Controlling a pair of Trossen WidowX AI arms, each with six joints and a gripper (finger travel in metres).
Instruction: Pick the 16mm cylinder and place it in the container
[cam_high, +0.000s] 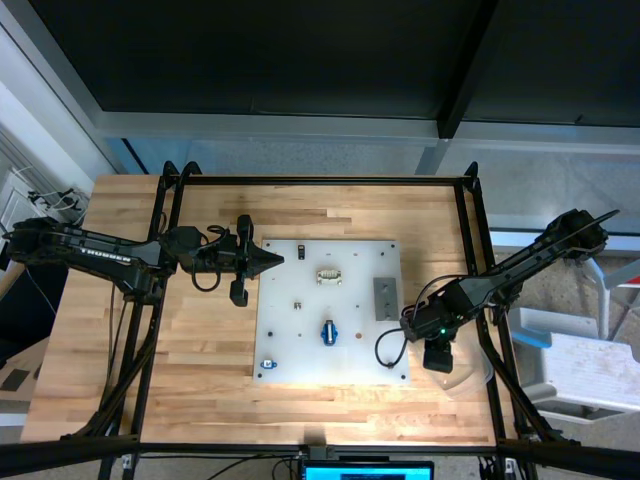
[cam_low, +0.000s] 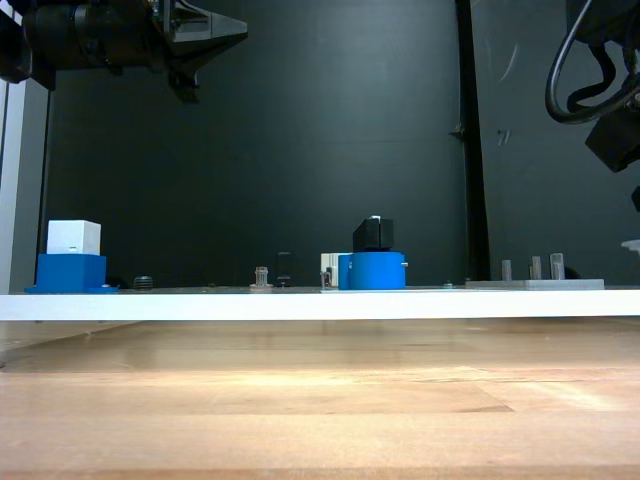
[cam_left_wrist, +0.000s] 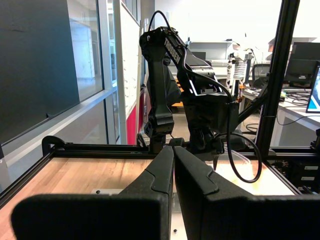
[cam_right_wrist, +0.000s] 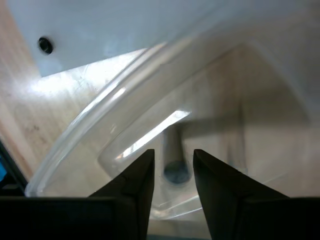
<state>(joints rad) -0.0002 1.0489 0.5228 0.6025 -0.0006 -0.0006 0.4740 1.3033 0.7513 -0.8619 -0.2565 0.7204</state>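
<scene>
The right gripper points straight down into the container, with its fingers apart. The 16mm cylinder shows in the gap between them, lower than the fingertips and inside the container's walls. Neither finger appears to touch it. It is blurred, so it cannot be told whether it rests on the floor of the tub.

Step in hand, as judged: release into the container, which is the last step of the task. The container sits on the tabletop toward its right near corner, just beside the near right corner of the white board.

The next move likely calls for a straight vertical lift with the fingers kept apart, clear of the thin rim, so that the light tub is not dragged or tipped.

The right arm reaches in from the tabletop's right edge, its forearm sloping down and its wrist bent downward.

The left gripper hangs high over the board's left edge, with its fingers pressed together and holding nothing. Its arm stretches level from the left edge.
</scene>
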